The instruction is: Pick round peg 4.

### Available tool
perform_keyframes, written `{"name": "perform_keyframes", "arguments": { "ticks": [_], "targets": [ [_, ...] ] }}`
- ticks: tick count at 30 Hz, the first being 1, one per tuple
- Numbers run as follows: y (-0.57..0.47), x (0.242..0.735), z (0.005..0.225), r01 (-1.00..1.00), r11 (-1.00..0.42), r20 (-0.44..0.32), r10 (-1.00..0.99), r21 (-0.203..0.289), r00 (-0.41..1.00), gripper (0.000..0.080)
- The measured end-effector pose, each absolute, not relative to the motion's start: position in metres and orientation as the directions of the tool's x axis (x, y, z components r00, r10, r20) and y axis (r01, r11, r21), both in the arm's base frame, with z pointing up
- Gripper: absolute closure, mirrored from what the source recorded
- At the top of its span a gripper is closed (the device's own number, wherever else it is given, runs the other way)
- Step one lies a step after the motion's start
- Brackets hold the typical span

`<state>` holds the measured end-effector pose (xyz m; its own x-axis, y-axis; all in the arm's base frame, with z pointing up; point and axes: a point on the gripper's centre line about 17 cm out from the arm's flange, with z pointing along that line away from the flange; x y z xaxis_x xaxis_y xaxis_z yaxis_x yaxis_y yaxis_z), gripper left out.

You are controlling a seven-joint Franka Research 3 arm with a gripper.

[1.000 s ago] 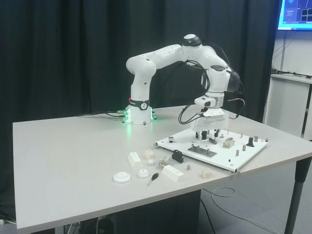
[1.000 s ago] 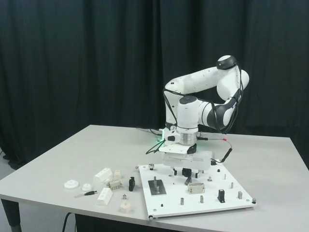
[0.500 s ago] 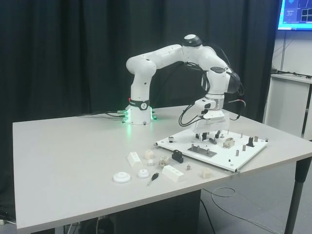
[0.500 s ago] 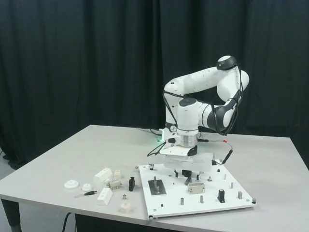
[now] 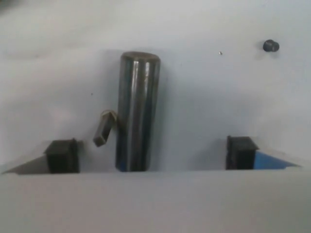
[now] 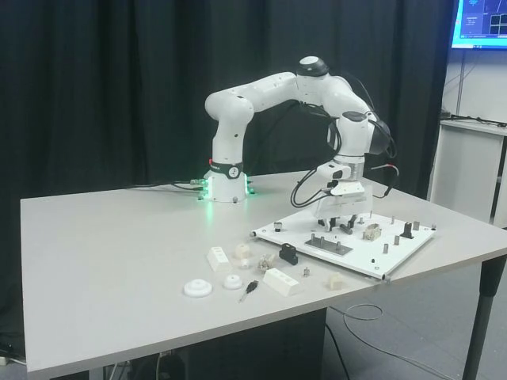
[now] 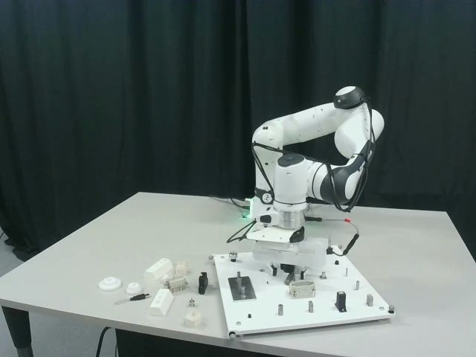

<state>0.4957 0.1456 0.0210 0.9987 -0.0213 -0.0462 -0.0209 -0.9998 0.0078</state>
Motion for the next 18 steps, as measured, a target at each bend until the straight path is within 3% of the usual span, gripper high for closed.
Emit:
{"name": "perform_keyframes", "arguments": {
  "ticks": [1,2,7,8,17,18],
  "targets": [
    [0.1455,0.4958,0.0207,-0.021,-1.0,-0.046,-0.021,0.008,0.999,0.0003],
    [0.1454,0.4958,0.0205,-0.021,-1.0,-0.045,-0.021,0.009,0.999,0.0148],
    [0.1452,0.4962,0.0202,-0.023,-1.0,-0.044,-0.023,0.011,0.999,0.0148],
    [0.1451,0.4963,0.0202,-0.023,-1.0,-0.043,-0.024,0.011,0.999,0.031],
    [0.145,0.4967,0.0202,-0.029,-0.999,-0.042,-0.03,0.012,0.999,0.031],
    [0.145,0.4967,0.0202,-0.031,-0.999,-0.042,-0.031,0.012,0.999,0.065]
  ]
}}
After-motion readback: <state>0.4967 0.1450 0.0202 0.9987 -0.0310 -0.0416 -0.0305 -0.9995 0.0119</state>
